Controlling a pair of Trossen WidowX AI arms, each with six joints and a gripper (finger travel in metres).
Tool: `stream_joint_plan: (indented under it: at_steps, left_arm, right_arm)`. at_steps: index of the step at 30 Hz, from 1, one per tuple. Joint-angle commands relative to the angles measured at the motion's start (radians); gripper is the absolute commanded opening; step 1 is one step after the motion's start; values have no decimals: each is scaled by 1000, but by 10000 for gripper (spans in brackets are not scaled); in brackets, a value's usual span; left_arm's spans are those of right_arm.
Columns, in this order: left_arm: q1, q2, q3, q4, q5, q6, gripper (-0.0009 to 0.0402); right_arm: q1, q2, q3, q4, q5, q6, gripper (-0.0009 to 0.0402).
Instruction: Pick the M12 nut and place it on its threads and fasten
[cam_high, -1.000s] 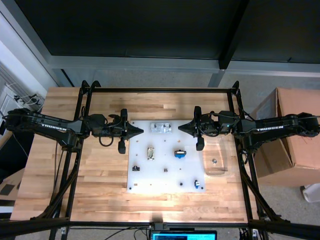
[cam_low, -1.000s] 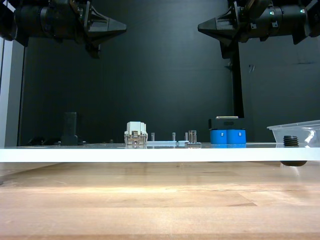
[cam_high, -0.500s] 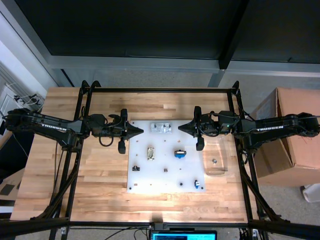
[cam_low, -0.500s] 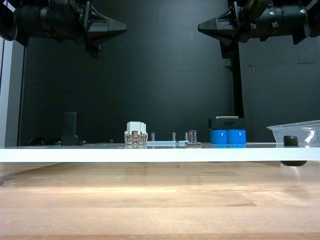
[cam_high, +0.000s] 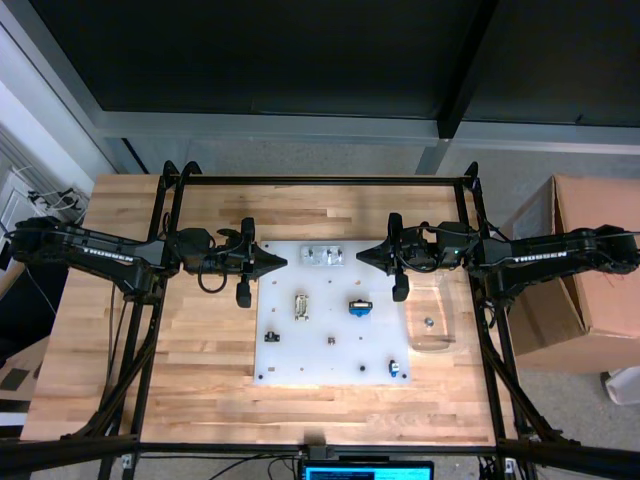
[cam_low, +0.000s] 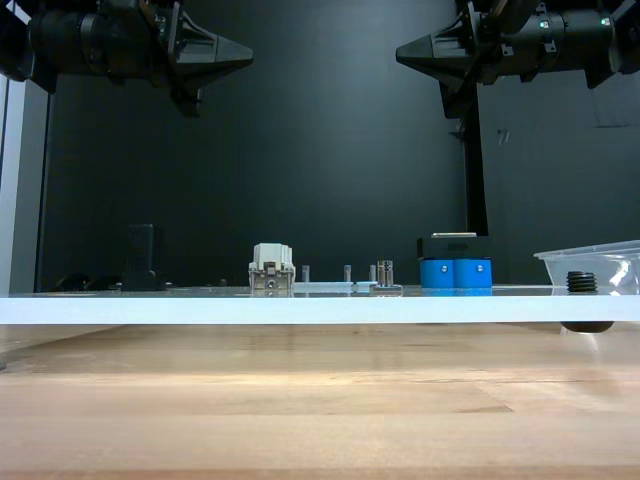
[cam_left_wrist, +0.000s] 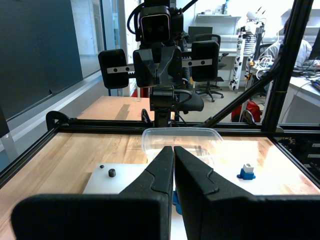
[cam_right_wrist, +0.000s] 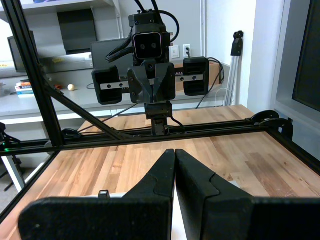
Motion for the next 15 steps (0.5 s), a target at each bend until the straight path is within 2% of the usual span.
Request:
stream_joint_plan:
  at_steps: [1, 7, 15]
  left_arm:
    - [0, 0, 0, 0, 0, 0, 0]
    - [0, 0, 0, 0, 0, 0, 0]
    - [0, 0, 0, 0, 0, 0, 0]
  right_arm:
    - [4, -16, 16, -82, 0, -3, 0]
    - [76, -76, 182, -654, 0, -35, 0]
    - [233, -29, 433, -1372, 0, -238, 0]
